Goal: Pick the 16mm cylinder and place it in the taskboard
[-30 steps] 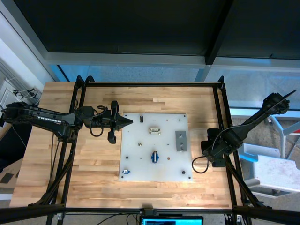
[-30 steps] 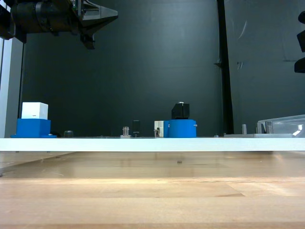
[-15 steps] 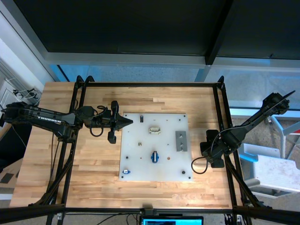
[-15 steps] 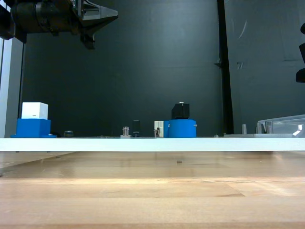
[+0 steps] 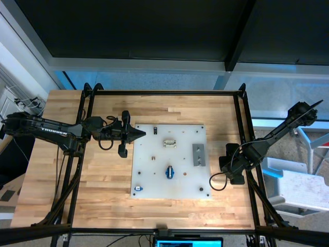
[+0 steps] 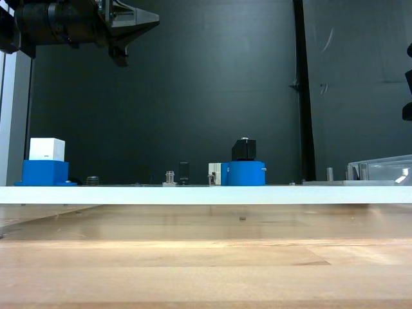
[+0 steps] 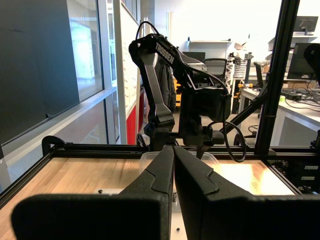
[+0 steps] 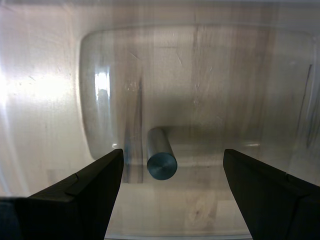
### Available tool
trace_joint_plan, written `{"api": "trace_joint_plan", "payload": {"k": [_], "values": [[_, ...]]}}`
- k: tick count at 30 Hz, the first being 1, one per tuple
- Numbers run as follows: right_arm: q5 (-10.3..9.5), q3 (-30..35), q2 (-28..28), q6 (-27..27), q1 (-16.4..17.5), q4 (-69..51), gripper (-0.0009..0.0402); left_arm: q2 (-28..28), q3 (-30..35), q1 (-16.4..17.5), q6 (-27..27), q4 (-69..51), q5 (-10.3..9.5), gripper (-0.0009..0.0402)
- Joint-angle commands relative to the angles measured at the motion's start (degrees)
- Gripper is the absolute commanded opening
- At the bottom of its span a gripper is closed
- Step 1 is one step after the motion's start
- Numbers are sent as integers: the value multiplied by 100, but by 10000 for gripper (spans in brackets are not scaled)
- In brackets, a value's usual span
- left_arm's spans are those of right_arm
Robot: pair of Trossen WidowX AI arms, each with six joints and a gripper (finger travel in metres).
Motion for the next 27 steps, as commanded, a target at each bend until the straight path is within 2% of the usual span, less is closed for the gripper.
{"api": "trace_joint_plan", "payload": {"k": [1, 11, 27], "values": [[0, -57, 0, -4, 0, 57, 279, 2, 2, 2, 2, 0, 2, 0], [20, -109, 0, 0, -2, 92, 276, 2, 2, 2, 2, 0, 2, 0], [0, -120, 0, 66, -2, 168, 203, 2, 2, 2, 0, 0, 2, 0]]}}
